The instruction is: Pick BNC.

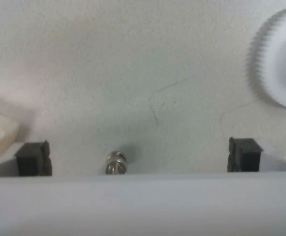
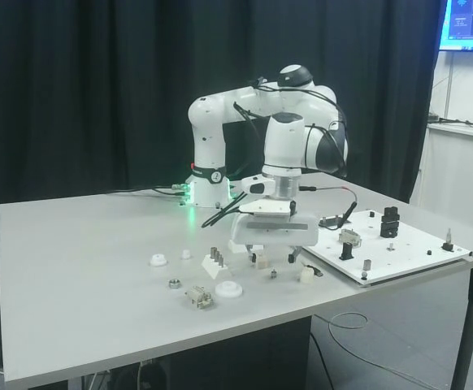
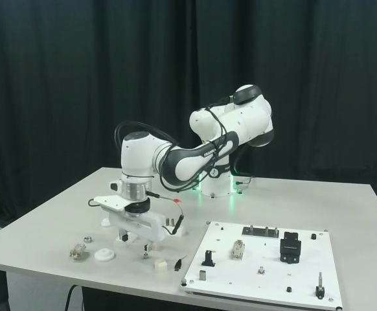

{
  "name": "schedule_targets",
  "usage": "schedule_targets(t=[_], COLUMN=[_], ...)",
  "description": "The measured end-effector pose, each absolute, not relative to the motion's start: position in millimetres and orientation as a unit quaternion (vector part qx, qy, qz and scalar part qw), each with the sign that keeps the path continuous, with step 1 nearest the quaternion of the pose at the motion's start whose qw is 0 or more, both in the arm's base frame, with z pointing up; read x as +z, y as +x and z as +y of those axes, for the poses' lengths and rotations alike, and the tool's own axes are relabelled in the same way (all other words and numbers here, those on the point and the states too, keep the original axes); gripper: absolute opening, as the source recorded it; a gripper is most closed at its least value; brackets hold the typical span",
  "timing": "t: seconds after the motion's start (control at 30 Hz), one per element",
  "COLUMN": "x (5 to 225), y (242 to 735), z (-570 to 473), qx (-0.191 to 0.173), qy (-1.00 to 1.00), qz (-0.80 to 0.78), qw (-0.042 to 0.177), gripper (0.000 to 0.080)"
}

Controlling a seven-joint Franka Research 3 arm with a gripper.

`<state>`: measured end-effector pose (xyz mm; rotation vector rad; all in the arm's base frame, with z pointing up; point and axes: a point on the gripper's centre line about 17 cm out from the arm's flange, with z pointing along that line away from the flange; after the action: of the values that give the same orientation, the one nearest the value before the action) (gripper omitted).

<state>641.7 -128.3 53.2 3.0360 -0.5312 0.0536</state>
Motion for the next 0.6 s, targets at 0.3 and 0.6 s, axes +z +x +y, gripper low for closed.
schedule_targets(t=[0.3,0.6], x=[56.4,62.1], y=[643.3,647.7], z=[-127.8,-124.0], qx=[0.019,0.021], qy=[0.983,0.981], qz=[-0.180,-0.194], qw=[0.028,0.025], gripper=[0.0800,0.0800])
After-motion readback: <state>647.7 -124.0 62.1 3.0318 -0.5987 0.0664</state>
